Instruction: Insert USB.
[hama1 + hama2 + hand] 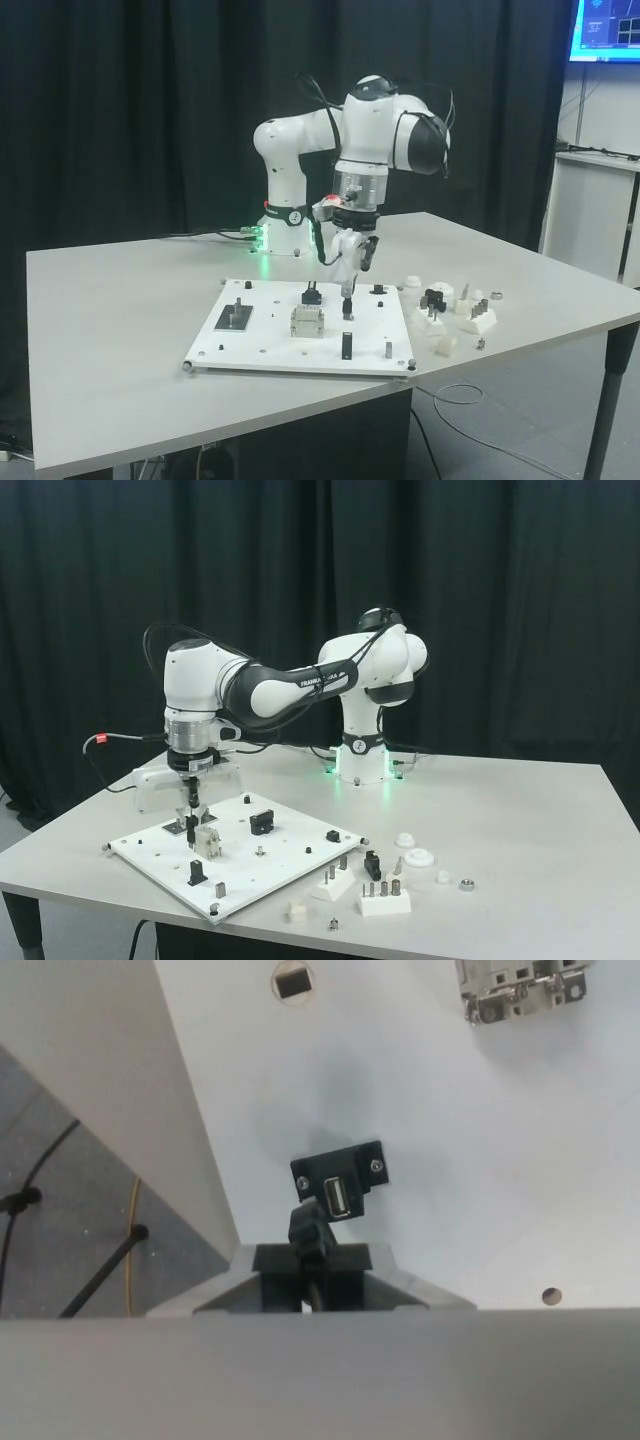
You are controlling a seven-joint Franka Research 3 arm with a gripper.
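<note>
My gripper is shut on a black USB plug, which points down at the white board. A black USB socket with a metal port is screwed to the board. The plug's tip sits right at the port's edge, slightly off to one side, and I cannot tell if they touch. In the first room view, the gripper hangs over the board's middle with the plug just above the socket. In the second room view, the gripper holds the plug upright near the board's left part.
A metal connector block and a round hole lie beyond the socket on the board. Other small black fixtures stand on the board. White holders with loose parts sit on the grey table beside the board.
</note>
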